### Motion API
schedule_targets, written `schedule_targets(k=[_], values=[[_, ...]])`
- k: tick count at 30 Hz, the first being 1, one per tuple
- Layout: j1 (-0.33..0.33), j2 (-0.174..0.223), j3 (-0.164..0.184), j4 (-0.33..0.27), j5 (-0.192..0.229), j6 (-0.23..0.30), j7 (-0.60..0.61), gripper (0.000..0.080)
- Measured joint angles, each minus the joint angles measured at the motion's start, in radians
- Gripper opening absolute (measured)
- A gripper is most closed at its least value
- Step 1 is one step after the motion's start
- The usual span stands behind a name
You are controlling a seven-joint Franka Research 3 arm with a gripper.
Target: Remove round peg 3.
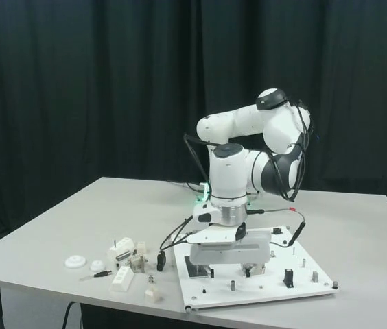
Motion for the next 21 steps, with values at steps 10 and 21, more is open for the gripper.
schedule_targets(k=[10,21], values=[[0.0,0.0,0.028,0.002,-0.006,0.035,0.009,0.08],[0.0,0.0,0.05,0.002,-0.013,0.053,0.017,0.08]])
